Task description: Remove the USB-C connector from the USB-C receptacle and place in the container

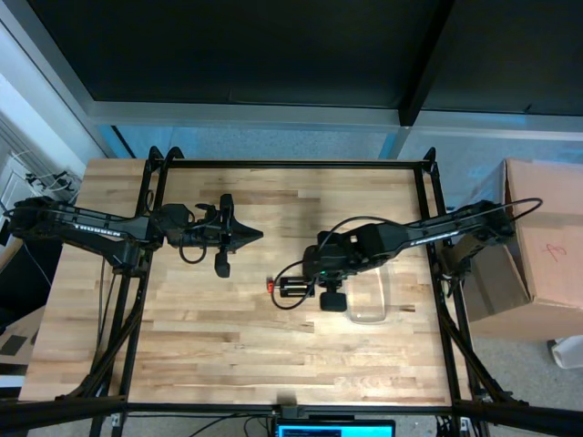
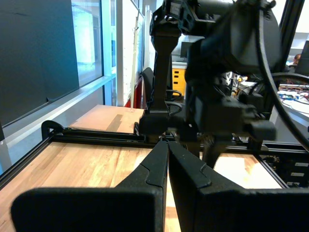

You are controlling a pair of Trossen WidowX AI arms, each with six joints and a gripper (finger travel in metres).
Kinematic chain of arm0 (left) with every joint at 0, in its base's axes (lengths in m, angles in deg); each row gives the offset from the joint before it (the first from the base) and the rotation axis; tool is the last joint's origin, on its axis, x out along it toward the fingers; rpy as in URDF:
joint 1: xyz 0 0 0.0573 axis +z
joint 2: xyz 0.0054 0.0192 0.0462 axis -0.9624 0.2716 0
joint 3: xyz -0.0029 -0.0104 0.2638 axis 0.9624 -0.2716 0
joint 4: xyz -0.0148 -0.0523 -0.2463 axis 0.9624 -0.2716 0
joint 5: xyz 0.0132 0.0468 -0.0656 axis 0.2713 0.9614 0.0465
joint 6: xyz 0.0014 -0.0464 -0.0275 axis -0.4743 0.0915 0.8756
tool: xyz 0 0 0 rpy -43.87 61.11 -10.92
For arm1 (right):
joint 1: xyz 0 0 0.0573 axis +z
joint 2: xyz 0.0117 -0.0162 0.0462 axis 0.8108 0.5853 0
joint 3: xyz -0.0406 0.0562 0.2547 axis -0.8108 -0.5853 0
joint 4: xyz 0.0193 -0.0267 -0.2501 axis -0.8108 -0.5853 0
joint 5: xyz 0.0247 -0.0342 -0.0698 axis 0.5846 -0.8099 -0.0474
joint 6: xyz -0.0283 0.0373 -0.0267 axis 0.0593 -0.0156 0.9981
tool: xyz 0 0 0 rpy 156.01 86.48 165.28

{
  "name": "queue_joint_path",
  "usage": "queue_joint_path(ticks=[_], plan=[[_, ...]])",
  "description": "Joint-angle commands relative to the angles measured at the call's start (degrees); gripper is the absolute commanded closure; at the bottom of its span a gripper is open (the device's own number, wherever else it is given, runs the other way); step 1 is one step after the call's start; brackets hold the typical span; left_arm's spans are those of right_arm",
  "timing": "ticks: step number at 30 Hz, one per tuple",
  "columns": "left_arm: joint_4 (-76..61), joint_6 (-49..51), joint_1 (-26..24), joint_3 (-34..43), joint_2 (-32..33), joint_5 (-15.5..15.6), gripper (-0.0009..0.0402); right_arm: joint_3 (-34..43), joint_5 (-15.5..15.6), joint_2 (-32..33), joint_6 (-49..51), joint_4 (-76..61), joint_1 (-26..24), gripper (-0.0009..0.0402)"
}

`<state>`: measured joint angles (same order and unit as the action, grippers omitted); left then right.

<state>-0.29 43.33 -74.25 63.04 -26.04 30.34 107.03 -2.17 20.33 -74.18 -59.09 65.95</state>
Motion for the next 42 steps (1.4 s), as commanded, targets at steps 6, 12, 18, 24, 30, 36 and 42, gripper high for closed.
queue_joint_path(ticks=[6, 12, 18, 24, 30, 36, 42], plan=[[-0.07, -0.02, 0.02, 0.02, 0.00, 0.00, 0.0393, -8.96, -2.01, -11.45, -3.67, -0.90, 0.72, 0.0393], [0.00, -0.02, 0.02, 0.02, 0.00, 0.00, 0.0393, -16.90, -1.99, -20.00, -8.52, -1.25, 2.08, 0.0393], [0.02, -0.02, 0.02, 0.02, 0.00, 0.00, 0.0393, -23.93, -1.95, -27.82, -13.14, -3.48, 4.13, 0.0393], [0.00, -0.02, 0.00, 0.02, 0.00, 0.00, 0.0393, -28.59, -1.90, -33.44, -15.65, -9.88, 7.15, 0.0393], [-0.02, -0.02, 0.02, 0.02, 0.00, 0.00, 0.0393, -32.46, -1.27, -38.45, -18.82, -12.81, 9.92, 0.0393], [-0.02, -0.02, 0.02, 0.02, 0.00, 0.00, 0.0393, -35.43, 0.13, -42.36, -23.65, -15.98, 13.92, 0.0393], [0.02, -0.02, 0.02, 0.02, 0.00, 0.00, 0.0393, -37.81, 0.09, -42.99, -26.36, -17.40, 17.88, 0.0393]])
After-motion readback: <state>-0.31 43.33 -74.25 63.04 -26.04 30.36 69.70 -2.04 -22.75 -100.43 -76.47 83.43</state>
